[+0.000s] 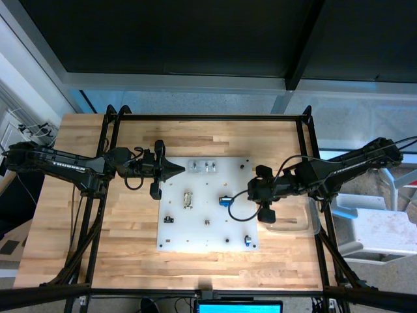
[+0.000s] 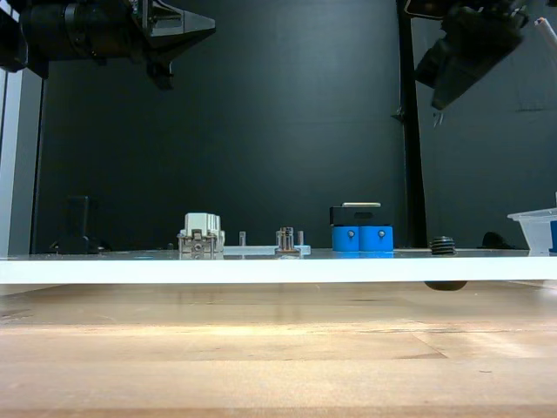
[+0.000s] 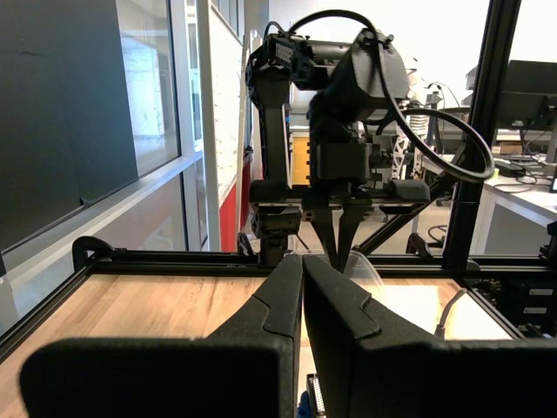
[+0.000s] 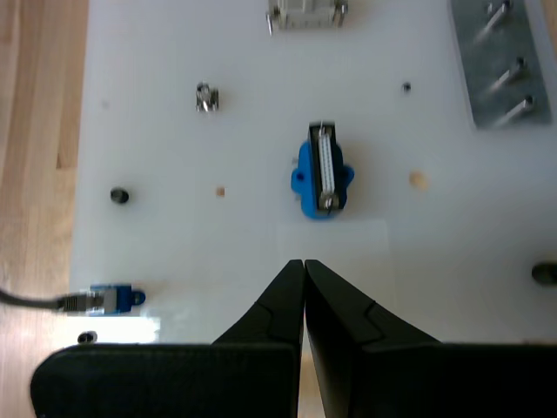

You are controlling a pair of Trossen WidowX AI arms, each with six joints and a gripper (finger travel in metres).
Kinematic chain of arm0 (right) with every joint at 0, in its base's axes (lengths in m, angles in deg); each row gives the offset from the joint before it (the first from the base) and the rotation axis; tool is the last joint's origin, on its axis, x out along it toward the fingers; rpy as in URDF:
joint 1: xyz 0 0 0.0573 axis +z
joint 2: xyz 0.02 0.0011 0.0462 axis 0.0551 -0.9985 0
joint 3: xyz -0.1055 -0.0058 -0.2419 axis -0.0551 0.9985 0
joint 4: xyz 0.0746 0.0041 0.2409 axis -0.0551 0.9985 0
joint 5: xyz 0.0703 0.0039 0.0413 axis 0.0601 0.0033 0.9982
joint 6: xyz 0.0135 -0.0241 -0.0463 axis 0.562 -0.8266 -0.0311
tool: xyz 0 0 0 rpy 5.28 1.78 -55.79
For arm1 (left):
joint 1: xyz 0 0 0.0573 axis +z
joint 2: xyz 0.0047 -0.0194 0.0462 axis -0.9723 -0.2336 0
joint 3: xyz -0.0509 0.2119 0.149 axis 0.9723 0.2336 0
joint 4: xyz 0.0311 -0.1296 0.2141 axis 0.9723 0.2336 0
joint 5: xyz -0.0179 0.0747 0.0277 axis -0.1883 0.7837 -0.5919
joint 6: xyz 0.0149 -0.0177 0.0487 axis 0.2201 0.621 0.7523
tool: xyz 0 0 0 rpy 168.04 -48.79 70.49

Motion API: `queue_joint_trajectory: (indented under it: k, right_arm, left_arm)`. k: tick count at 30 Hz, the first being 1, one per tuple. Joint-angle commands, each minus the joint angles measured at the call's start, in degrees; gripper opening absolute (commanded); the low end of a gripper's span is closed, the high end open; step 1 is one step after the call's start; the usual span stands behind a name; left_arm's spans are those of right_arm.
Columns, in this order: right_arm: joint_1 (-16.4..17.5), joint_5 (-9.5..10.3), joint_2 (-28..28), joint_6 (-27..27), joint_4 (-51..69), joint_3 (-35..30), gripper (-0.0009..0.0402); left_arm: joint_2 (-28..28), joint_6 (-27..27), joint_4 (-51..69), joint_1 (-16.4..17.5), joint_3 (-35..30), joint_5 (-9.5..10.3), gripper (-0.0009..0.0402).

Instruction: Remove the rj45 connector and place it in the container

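Observation:
The rj45 connector [image 4: 111,299] is a small blue plug with a grey cable, sitting at the white board's [image 1: 195,228] near right corner [image 1: 249,241]. The container [image 1: 301,222] is a clear tub off the board's right edge, its end showing in the low view [image 2: 535,228]. My right gripper [image 4: 303,265] hangs shut and empty high over the board's right part [image 1: 252,193], near a blue socket block [image 4: 320,181] and away from the plug. My left gripper [image 1: 181,171] is shut and empty, held high over the board's far left edge.
On the board stand a grey multi-pin connector [image 1: 188,199], a metal plate with pins [image 1: 203,167], small studs and a black knob [image 2: 444,247]. A black frame [image 1: 306,130] rings the wooden table. The right arm [image 3: 348,131] faces my left wrist camera.

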Motion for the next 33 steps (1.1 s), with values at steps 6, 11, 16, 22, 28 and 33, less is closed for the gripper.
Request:
queue_joint_trajectory:
  k: [6,11,16,22,28,33]
  right_arm:
    - [5.62,-0.96,0.0,5.97,1.99,0.02,0.0]
    - [8.81,-2.69,0.0,8.68,4.04,0.02,0.0]
    - [12.26,-3.63,0.0,11.74,4.31,0.02,0.0]
    - [15.93,-3.58,-1.97,14.88,4.92,-0.24,0.0]
    - [17.55,-3.52,-4.42,16.02,3.96,-0.9,0.0]
    - [18.53,-3.32,-7.37,15.98,4.07,-3.28,0.0]
  left_arm:
    - [0.0,0.0,0.0,0.02,-0.02,-0.02,0.0]
    - [0.0,0.0,0.0,0.0,-0.02,-0.02,0.0]
    - [0.0,0.0,0.0,0.0,-0.02,-0.02,0.0]
    - [-0.02,0.0,0.0,0.0,-0.02,-0.02,0.0]
    - [0.0,0.0,0.0,0.02,-0.02,-0.02,0.0]
    - [-0.02,0.0,0.0,0.0,-0.02,-0.02,0.0]
